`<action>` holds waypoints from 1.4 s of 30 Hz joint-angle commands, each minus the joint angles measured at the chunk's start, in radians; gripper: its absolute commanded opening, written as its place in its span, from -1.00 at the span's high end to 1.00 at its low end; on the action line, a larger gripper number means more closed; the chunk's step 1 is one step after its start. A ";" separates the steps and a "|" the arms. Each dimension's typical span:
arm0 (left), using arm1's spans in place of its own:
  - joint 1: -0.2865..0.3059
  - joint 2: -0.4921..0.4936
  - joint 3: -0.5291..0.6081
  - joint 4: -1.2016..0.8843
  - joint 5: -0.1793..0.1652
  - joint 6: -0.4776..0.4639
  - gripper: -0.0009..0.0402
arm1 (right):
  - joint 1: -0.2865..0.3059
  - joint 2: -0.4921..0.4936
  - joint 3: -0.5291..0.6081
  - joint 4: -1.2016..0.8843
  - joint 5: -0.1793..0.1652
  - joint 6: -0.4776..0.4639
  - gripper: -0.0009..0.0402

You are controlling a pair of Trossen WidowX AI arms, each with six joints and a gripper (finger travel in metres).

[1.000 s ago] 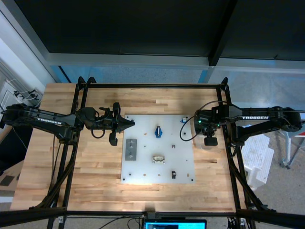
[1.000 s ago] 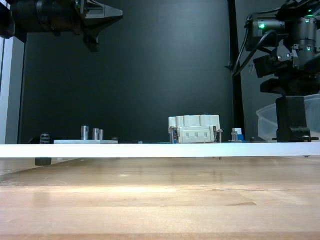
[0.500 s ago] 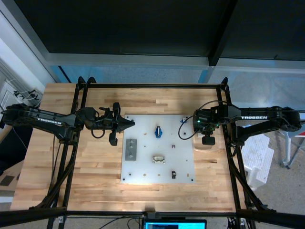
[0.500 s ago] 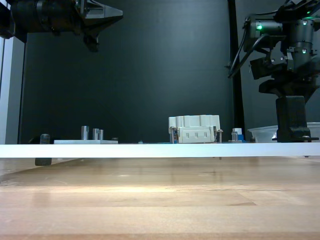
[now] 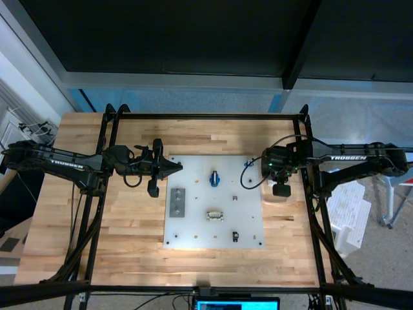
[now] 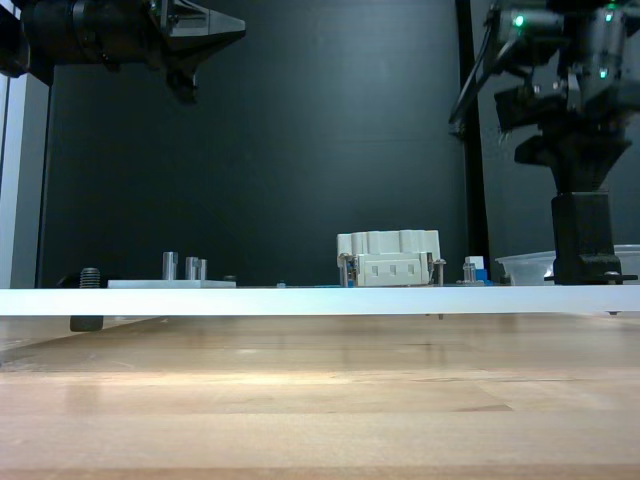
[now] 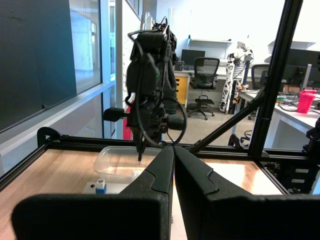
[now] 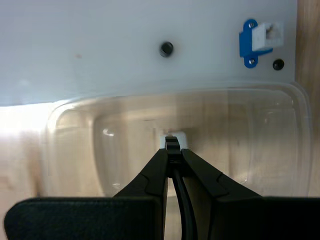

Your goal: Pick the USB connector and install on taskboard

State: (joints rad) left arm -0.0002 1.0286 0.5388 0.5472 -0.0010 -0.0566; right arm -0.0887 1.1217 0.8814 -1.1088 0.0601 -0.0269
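Tabletop (image 5: pixel 77 219): wooden butcher-block, with the taskboard lying about midway between its left and right edges.
Taskboard (image 5: pixel 193 229): flat white plate carrying a grey block (image 5: pixel 177 202), a blue knob (image 5: pixel 215 177), a silver multi-pin socket (image 5: pixel 215 216) and a small black part (image 5: pixel 236 236). A white port in a blue bracket (image 8: pixel 260 40) sits at its far right corner.
Clear bin (image 8: pixel 75 150): shallow see-through tub on the tabletop, just beside the taskboard's right edge, toward the tabletop's far right corner.
Right pincer (image 8: pixel 173 156): pointing straight down into the bin and clenched on the USB connector.
USB connector (image 8: pixel 171 142): black plug pinched between the right fingers, off the taskboard and over the bin's floor. A pale end shows just past the fingertips. Whether it touches the floor cannot be told.
Cable (image 8: pixel 179 200): black, running back between the right fingers. In the left wrist view it hangs in a loop beside the right arm.
Left pincer (image 5: pixel 174 166): clenched on nothing, fingers pressed together. It is held high above the taskboard's left edge and aimed across at the right arm.
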 commanded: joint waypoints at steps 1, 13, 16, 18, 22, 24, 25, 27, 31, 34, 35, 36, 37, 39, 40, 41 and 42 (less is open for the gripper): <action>0.000 0.000 0.000 0.000 0.000 0.000 0.96 | 0.052 0.000 0.035 -0.016 0.001 0.051 0.96; 0.000 0.000 0.000 0.000 0.000 0.000 0.96 | 0.328 0.082 0.152 -0.076 0.030 0.237 0.96; 0.000 0.000 0.000 0.000 0.000 0.000 0.96 | 0.369 0.126 0.189 -0.077 0.035 0.301 0.96; 0.000 0.001 0.000 0.000 0.000 0.000 0.96 | 0.397 0.156 0.214 -0.081 0.053 0.348 0.96; 0.000 0.000 0.000 0.001 0.000 0.000 0.96 | 0.457 0.219 0.267 -0.083 0.053 0.397 0.96; 0.000 0.001 0.000 0.000 0.000 0.000 0.96 | 0.483 0.252 0.292 -0.084 0.054 0.414 0.96; 0.000 0.001 0.000 0.000 0.000 0.000 0.96 | 0.494 0.267 0.305 -0.083 0.053 0.420 0.96; 0.000 0.001 0.000 0.000 0.000 0.000 0.96 | 0.514 0.300 0.332 -0.083 0.054 0.443 0.96; 0.000 0.001 0.000 0.000 0.000 0.000 0.96 | 0.542 0.370 0.399 -0.083 0.055 0.469 0.96; 0.000 0.001 0.000 0.000 0.000 0.000 0.96 | 0.561 0.427 0.451 -0.083 0.056 0.478 0.96; 0.000 0.001 0.000 0.000 0.000 0.000 0.96 | 0.566 0.447 0.470 -0.082 0.056 0.484 0.96; 0.000 0.001 0.000 0.000 0.000 0.000 0.96 | 0.570 0.468 0.488 -0.081 0.056 0.484 0.96; 0.000 0.001 0.000 0.000 0.000 0.000 0.96 | 0.575 0.488 0.507 -0.080 0.055 0.484 0.96; 0.000 0.001 0.000 0.000 0.000 0.000 0.96 | 0.583 0.521 0.545 -0.079 0.055 0.490 0.96; 0.000 0.001 0.000 0.000 0.000 0.000 0.96 | 0.584 0.539 0.562 -0.079 0.055 0.491 0.96; 0.000 0.001 0.000 0.000 0.000 0.000 0.96 | 0.585 0.555 0.579 -0.079 0.055 0.491 0.96; 0.000 0.001 0.000 0.000 0.000 0.000 0.96 | 0.587 0.572 0.597 -0.079 0.054 0.494 0.96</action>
State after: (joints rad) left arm -0.0002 1.0290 0.5388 0.5472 -0.0010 -0.0566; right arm 0.4965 1.6737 1.4578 -1.1889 0.1162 0.4656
